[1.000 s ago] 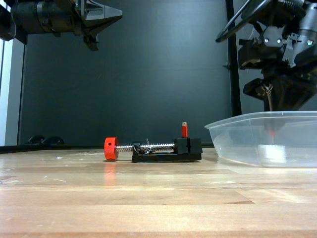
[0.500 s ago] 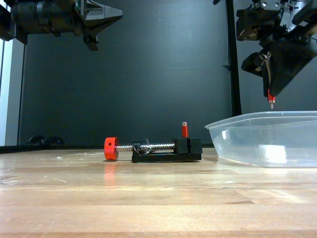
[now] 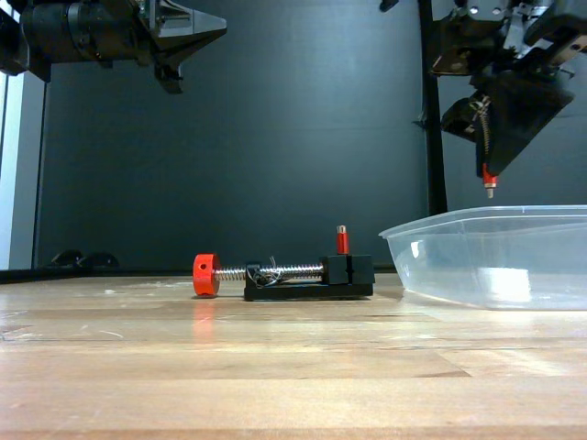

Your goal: Pick the RCA connector and install on taskboard

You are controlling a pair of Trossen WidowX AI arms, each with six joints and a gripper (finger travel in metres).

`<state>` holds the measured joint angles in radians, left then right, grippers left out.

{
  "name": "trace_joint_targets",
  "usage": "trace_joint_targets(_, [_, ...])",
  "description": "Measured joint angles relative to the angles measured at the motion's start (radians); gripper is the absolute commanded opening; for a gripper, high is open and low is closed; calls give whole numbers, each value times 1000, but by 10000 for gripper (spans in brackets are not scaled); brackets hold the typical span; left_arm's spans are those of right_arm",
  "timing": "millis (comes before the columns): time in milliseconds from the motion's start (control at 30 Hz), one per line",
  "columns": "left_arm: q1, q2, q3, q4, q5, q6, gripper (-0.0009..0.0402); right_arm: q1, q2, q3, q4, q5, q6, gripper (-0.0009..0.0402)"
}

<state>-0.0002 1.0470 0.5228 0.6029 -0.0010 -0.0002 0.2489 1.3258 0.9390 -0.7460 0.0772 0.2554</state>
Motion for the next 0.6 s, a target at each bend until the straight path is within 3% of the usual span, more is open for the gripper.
trace_joint_targets(200, [0,0,0,0,0,0,0,-15,28,11,22,-1,3,0])
trace_joint_targets(600, [0,0,0,0,0,0,0,-46,152,158,-5,0,-10,0])
